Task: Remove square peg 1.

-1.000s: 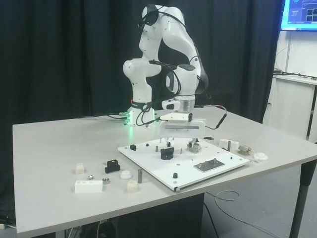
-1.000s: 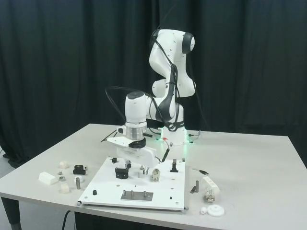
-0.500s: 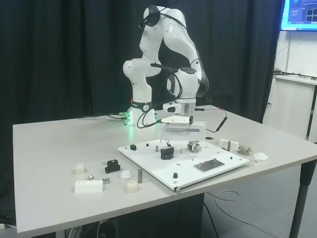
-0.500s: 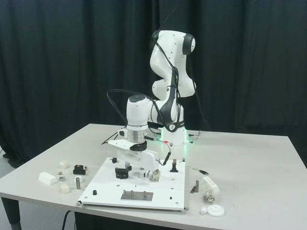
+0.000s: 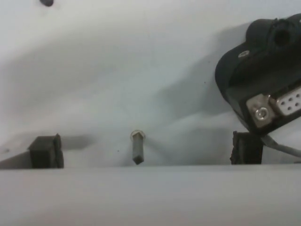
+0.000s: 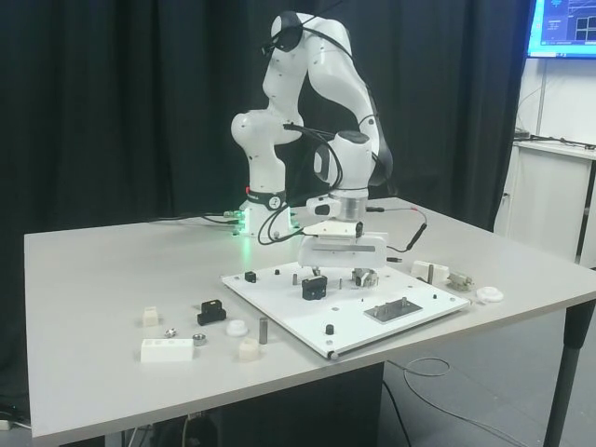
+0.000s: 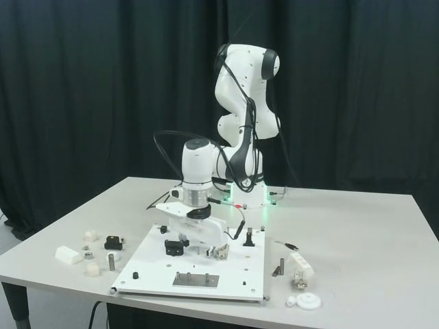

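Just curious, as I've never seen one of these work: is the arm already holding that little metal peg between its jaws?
No. In the wrist view the peg stands alone on the white board, with both fingertips apart from it.

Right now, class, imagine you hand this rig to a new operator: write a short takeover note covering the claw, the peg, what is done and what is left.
Claw: open, low over the white board, one finger on each side of the peg, holding nothing.
Square peg 1: upright in the board, between the fingers, not touched.
Nearby: a black connector block stands on the board beside the peg, close to one finger. Loose parts lie on the grey table off the board.
Done: claw lined up over the peg.
Left: close on the peg, pull it straight up, set it aside.
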Controlling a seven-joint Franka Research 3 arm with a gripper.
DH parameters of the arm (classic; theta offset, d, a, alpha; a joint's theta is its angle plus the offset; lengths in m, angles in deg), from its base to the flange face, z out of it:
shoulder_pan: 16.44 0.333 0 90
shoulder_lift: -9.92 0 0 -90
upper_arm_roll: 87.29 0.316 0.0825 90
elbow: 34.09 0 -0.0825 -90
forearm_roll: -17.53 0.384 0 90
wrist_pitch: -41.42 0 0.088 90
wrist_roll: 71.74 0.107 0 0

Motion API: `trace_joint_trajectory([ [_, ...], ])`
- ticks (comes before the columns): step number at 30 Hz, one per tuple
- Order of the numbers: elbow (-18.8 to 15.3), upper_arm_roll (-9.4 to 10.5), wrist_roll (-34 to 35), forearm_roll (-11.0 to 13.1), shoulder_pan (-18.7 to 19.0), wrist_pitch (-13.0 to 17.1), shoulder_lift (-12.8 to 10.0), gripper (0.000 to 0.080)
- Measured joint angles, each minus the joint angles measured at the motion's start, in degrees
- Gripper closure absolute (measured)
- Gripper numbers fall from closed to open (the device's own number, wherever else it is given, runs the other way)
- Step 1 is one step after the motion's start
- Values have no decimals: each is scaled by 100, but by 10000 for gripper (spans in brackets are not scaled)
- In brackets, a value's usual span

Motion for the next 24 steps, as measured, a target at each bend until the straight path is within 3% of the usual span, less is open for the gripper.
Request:
trace_joint_trajectory([
  [8, -18, 76, -85, 8, -76, 35, -3, 3],
  [9, -18, 82, -93, 12, -83, 35, -3, 154],
  [13, -18, 108, -116, 45, -106, 35, -4, 154],
  [14, -18, 113, -120, 62, -110, 35, -5, 302],
  [19, -18, 140, -154, 108, -128, 39, -5, 302],
  [20, -18, 147, -154, 120, -131, 40, -5, 480],
  [24, -18, 170, -164, 177, -141, 45, -5, 480],
])
